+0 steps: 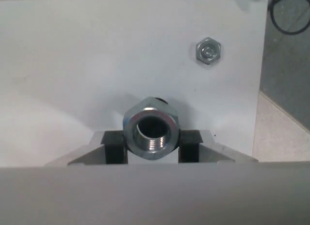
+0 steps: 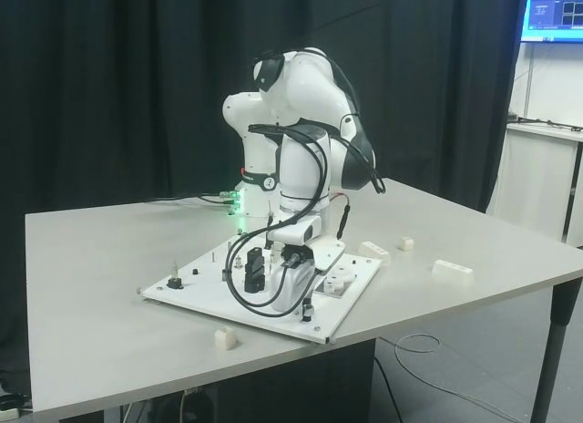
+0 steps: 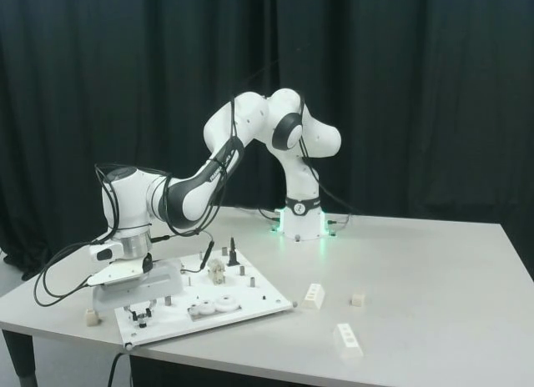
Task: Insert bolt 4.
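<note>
Gripping bolt 4 (image 1: 150, 134): hollow, threaded, hexagonal grey metal.

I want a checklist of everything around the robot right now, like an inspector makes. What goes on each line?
Surface: grey table with a white board lying on it near the front edge.
Job's things: a threaded metal piece sits between the pincer's fingers, over the board; a hex nut sits on the board nearby.
Clutter: small white blocks lie loose on the table beside the board; gears and pegs are on the board.
Pincer: pincer shut on the threaded metal piece, low over the board.
Cables: black cables loop along the arm by the wrist.
Surroundings: black curtain behind; a screen in a corner.
</note>
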Controlling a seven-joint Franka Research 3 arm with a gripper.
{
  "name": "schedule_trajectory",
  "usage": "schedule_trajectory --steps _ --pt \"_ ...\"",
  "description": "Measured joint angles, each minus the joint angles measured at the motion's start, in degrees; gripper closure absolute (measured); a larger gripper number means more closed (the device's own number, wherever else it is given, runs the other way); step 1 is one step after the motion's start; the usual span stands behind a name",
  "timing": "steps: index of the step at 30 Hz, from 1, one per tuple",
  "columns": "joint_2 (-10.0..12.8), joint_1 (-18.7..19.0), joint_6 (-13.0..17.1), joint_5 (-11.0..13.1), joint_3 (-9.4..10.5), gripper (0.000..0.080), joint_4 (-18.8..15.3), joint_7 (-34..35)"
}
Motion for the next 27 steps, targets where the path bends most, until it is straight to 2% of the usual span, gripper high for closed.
schedule_trajectory --steps 27 --pt "-0.04 0.02 0.44 0.04 0.04 0.0577 -0.33 1.87"
